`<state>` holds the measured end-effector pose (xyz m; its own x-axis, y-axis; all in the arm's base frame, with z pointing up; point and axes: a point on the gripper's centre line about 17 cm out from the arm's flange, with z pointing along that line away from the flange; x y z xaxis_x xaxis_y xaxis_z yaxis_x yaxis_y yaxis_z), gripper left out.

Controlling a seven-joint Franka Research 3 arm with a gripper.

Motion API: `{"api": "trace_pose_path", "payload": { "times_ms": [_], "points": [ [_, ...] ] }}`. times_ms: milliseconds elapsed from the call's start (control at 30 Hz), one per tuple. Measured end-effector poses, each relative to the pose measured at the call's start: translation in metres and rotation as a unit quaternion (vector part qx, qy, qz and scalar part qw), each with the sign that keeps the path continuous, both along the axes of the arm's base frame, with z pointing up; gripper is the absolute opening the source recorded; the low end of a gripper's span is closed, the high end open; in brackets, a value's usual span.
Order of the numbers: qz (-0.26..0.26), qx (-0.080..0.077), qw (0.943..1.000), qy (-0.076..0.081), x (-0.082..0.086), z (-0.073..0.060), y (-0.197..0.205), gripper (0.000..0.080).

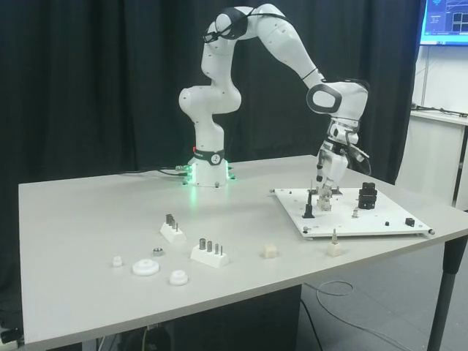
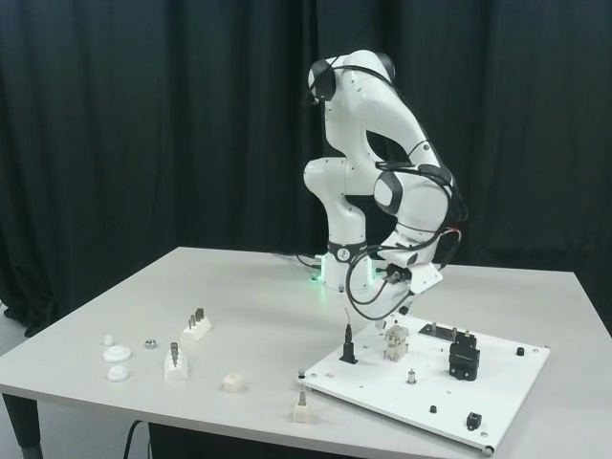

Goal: Insert waterproof.

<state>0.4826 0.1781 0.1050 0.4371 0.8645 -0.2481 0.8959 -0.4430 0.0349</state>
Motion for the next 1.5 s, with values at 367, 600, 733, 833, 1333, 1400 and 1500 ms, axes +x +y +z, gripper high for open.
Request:
{"api": "trace_pose_path", "payload": {
  "times_ms": [367,600,733,833,1333,1400,1500],
  "points": [
    [-0.086,-0.007,0.9956,-0.035,0.014,0.022,-0.021,0.08],
    [-0.181,0.006,0.9812,-0.066,0.027,0.028,-0.029,0.08],
    [-0.241,0.014,0.9676,-0.076,0.03,0.027,-0.032,0.08],
    [-0.273,0.02,0.9585,-0.079,0.03,0.024,-0.033,0.08],
    [-0.407,0.038,0.9072,-0.1,0.021,0.015,-0.034,0.08],
    [-0.418,0.04,0.9013,-0.105,0.02,0.014,-0.034,0.08],
    [-0.428,0.045,0.8957,-0.113,0.018,0.014,-0.033,0.08]
  ]
}}
